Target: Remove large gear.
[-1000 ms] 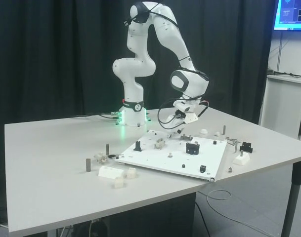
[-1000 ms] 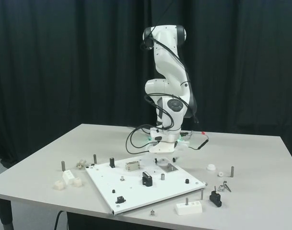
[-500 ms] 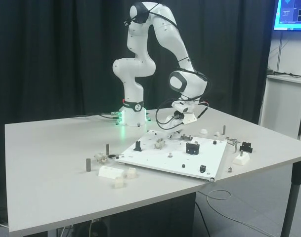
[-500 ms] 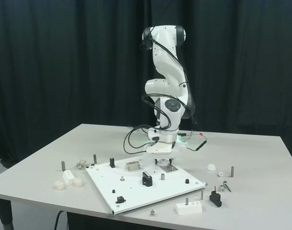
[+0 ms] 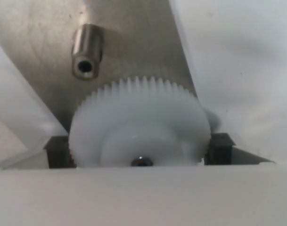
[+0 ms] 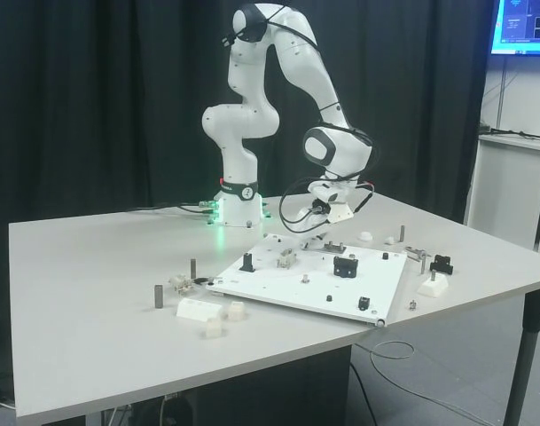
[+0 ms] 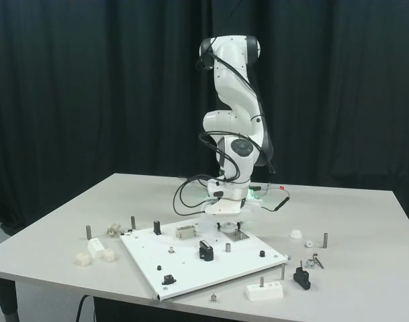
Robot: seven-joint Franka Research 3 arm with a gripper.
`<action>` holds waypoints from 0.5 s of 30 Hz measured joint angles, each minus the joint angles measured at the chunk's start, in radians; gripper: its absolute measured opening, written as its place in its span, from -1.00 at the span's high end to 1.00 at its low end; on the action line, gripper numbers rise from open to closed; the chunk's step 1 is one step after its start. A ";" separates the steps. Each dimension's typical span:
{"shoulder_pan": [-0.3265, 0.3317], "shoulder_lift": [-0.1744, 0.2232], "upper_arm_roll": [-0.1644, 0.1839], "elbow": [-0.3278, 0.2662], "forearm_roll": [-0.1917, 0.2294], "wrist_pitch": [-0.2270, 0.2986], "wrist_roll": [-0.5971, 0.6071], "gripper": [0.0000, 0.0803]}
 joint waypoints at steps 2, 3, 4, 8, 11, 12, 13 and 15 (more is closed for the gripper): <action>0.000 0.000 0.000 0.000 0.000 0.000 0.000 -0.50; 0.000 0.000 0.000 0.000 0.000 0.000 0.000 -0.50; 0.000 0.000 0.000 0.000 0.000 -0.001 0.000 -0.50; 0.000 -0.001 0.000 0.000 0.000 -0.003 0.000 -0.50; 0.000 -0.002 -0.001 0.000 0.000 -0.006 0.000 -0.50; 0.000 -0.002 -0.001 0.000 0.000 -0.006 0.000 -0.50; 0.000 -0.002 -0.001 0.000 0.000 -0.007 0.000 -0.50; 0.000 -0.002 -0.001 0.001 0.000 -0.007 0.000 -0.49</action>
